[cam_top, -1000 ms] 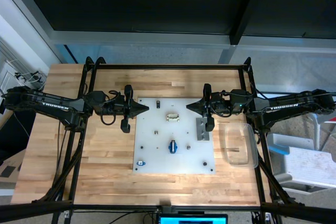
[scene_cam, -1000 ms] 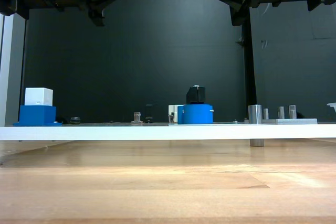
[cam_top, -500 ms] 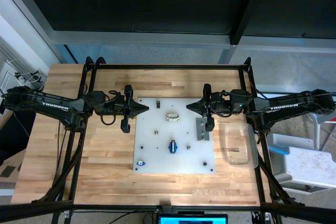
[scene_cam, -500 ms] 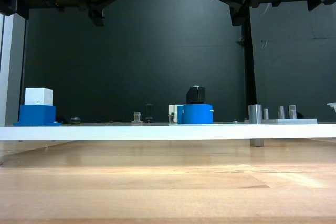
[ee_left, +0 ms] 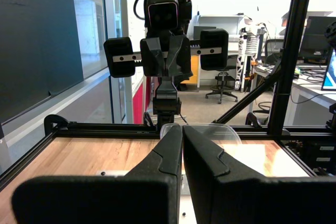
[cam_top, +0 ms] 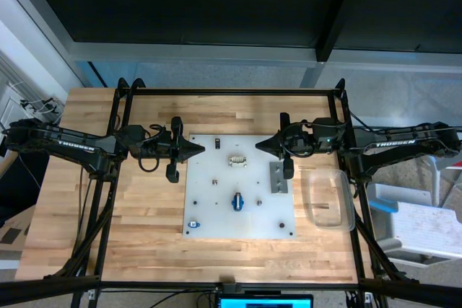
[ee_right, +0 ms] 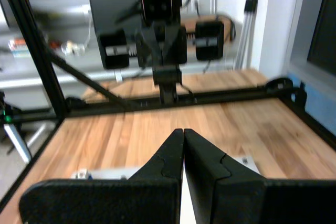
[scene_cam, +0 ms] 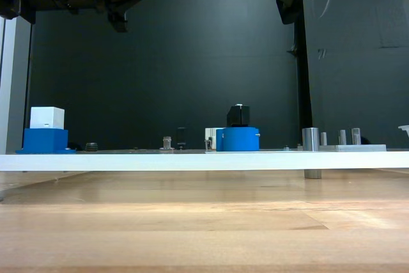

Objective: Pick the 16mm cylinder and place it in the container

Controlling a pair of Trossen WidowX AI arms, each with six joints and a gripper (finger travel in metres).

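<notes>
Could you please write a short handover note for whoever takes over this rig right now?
Left gripper: shut, empty, raised over the board's left edge.
Right gripper: shut, empty, raised above the board, near the grey block.
Cylinder: upright on the board, right of the blue part, untouched.
Container: on the table right of the board, empty.
Done: nothing. Left: grasp cylinder, place it in container.
</notes>
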